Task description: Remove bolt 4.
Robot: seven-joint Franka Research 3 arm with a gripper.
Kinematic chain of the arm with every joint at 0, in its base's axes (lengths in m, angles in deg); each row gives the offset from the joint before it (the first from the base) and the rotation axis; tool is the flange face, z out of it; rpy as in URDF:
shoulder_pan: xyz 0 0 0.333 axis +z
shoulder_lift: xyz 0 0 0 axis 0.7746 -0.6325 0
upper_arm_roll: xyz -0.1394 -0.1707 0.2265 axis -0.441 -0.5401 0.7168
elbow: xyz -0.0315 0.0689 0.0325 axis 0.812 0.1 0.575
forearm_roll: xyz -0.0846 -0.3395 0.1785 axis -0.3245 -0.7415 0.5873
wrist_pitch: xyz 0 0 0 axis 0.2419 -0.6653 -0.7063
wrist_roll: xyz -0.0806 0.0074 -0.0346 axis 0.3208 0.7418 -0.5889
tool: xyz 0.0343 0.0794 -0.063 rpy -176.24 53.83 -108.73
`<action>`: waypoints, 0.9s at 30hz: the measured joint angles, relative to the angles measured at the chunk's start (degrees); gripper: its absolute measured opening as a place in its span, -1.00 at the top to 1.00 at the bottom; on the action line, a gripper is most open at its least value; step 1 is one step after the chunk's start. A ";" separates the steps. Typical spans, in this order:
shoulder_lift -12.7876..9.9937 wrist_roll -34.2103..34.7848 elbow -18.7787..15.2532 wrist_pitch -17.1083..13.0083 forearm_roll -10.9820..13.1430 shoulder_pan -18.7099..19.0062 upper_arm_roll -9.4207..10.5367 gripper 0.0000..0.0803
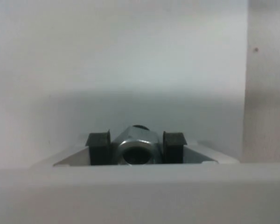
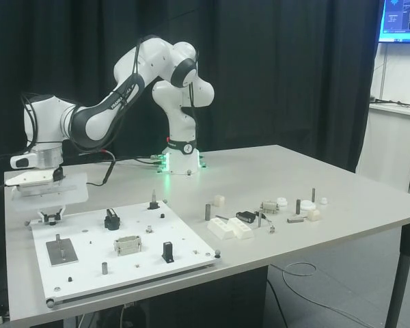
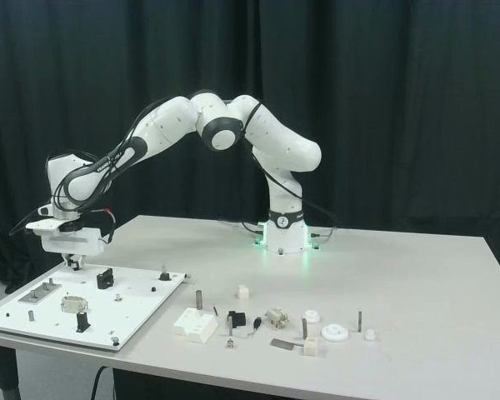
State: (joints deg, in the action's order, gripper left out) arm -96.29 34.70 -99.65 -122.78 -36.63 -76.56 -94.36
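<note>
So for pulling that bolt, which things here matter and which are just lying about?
In the job:
- gripper, shut on the bolt
- bolt, grey metal, between the black fingers
- white board under the gripper

Lying about:
- white blocks
- black connector
- white gear
- loose grey pegs on the grey table

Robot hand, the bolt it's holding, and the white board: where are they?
gripper (image 1: 136,148): wrist view, between the black fingertips.
bolt (image 1: 136,140): wrist view, its grey head.
white board (image 2: 184,239): first room view, bare top surface.
</note>
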 joint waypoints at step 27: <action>-0.01 -39.60 0.43 0.75 -1.28 0.08 0.07 0.40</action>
State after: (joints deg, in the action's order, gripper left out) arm -96.30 -4.89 -99.22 -122.02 -37.91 -76.47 -94.30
